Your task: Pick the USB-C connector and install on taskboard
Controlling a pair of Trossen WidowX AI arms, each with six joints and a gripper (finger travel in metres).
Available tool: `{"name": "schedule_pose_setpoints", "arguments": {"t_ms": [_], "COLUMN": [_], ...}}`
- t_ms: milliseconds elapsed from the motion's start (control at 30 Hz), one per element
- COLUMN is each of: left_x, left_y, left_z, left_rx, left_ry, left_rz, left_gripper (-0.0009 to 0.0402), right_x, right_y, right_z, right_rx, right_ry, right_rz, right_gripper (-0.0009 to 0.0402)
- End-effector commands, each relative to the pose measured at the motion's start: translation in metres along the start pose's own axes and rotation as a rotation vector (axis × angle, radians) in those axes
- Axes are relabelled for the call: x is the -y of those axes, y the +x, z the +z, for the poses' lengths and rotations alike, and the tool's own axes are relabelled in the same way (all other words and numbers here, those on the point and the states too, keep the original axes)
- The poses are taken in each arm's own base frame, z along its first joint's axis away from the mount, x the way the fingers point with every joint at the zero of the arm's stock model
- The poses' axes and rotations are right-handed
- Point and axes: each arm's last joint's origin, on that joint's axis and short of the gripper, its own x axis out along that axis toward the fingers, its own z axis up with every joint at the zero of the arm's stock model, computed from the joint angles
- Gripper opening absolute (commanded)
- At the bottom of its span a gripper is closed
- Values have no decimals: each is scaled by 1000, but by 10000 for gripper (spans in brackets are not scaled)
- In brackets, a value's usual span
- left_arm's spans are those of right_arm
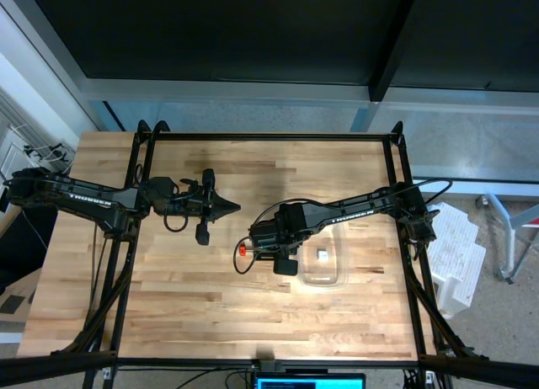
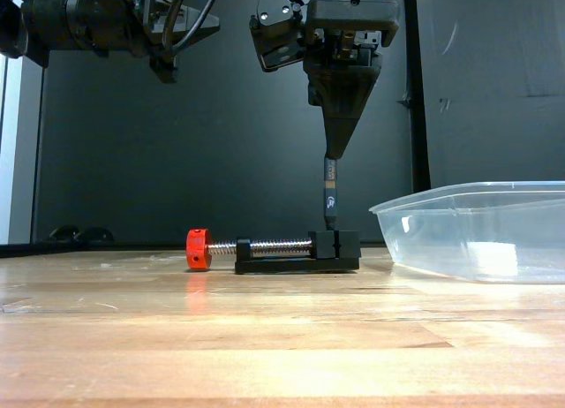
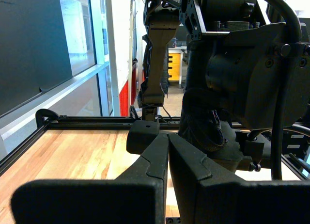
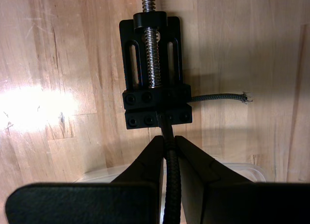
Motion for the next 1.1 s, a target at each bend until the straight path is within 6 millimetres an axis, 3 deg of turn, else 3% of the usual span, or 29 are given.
{"name": "schedule_pose_setpoints", "arguments": {"t_ms": [33,1100], "left_x": [0,0], "left_y": [0,0], "left_z": [0,0], "left_rx": [0,0], "left_ry": [0,0], "left_rz": [0,0], "left_gripper": [0,0], "right_x": [0,0], "right_y": [0,0], "right_z": [0,-1], "right_rx": [-1,-5], "right_ry": [-6,-21], "right_rz": [1,-2], "right_gripper": [0,0]}}
